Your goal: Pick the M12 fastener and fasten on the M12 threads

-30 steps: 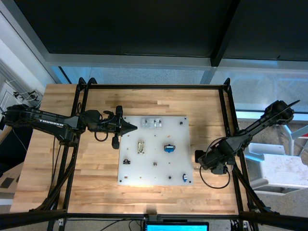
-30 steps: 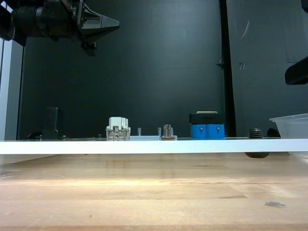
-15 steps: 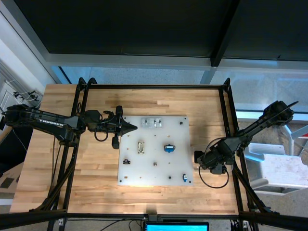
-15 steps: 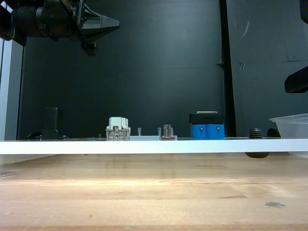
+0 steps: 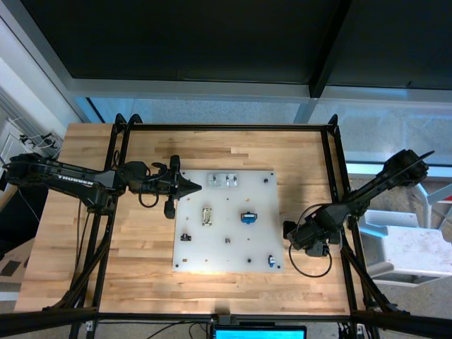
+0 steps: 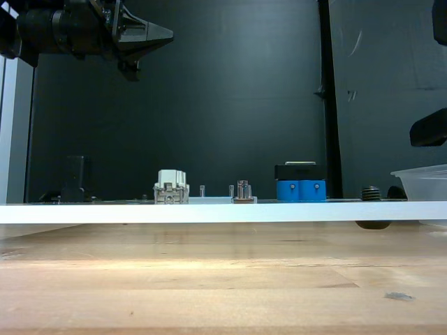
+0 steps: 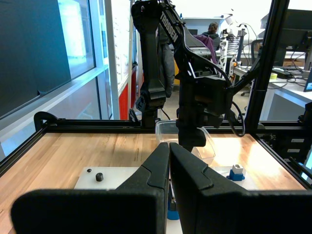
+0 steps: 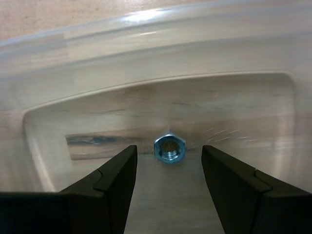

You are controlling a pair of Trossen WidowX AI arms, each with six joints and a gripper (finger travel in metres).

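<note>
The silver M12 nut (image 8: 169, 148) lies flat on the floor of the clear tray (image 8: 146, 92). My right gripper (image 8: 169, 163) hangs over it, open, with one finger on each side of the nut and neither touching it. In the high view that gripper (image 5: 304, 237) is just off the white board's (image 5: 212, 251) right edge. The black ribbed stud (image 6: 370, 193) stands bare on the board's near right part (image 5: 250, 260). My left gripper (image 5: 196, 186) is shut and empty, held high above the board's far left edge (image 6: 166, 31).
The board carries a blue block (image 5: 248, 217), a beige connector (image 5: 207, 216), a silver post (image 6: 243, 190) and a small blue part (image 5: 271, 261). The tray's wall (image 6: 422, 183) rises at the right, behind the stud. Black frame bars run around the table.
The right arm has come lower and slightly nearer over the tray. The left arm has stayed still.
</note>
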